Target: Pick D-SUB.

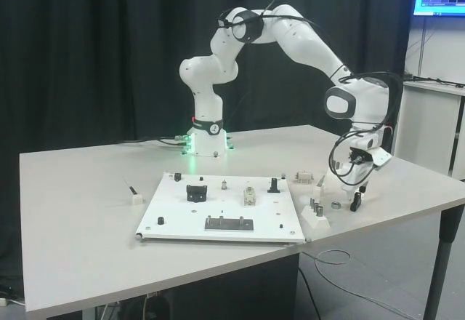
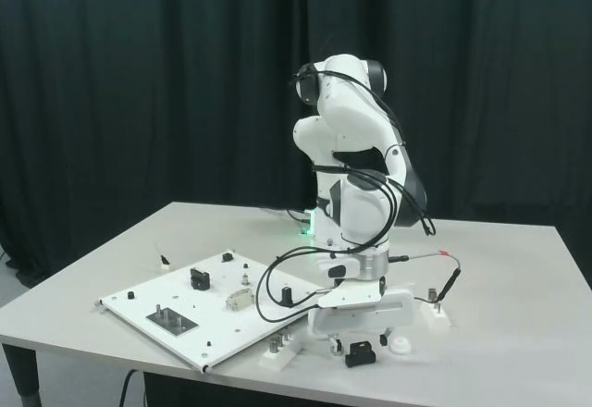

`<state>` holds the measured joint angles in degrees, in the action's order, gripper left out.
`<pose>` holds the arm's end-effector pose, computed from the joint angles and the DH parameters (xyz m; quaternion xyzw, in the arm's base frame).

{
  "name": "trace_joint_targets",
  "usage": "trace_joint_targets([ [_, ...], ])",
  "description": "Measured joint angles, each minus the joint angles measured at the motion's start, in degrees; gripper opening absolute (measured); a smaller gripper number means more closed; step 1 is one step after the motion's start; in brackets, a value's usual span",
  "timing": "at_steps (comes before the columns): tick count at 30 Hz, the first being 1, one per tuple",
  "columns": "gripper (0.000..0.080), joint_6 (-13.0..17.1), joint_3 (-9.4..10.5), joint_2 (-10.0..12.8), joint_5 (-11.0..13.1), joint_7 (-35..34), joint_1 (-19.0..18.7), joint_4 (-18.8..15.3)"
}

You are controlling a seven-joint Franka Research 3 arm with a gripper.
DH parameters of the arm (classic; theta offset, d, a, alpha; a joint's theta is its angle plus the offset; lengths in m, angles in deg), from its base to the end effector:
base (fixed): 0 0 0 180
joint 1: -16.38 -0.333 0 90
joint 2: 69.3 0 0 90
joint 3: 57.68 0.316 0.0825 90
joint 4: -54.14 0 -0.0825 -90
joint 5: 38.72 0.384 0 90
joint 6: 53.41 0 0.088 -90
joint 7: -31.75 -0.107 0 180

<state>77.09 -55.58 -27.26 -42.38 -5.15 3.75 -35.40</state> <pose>0.6792 0.1732 0.2109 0.9842 -0.1762 -0.0030 0.0145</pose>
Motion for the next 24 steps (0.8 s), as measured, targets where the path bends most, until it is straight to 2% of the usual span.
trace_joint_targets([
  [20, 0.0800, 1.1, -0.46, 0.6, 0.0, 0.2, -0.2, 0.2],
  [21, 0.0698, 1.1, -0.50, 0.6, 0.0, 0.2, -0.2, 0.2],
  [24, 0.0698, 1.2, -0.56, 0.7, 0.0, 0.3, -0.2, 0.2],
])
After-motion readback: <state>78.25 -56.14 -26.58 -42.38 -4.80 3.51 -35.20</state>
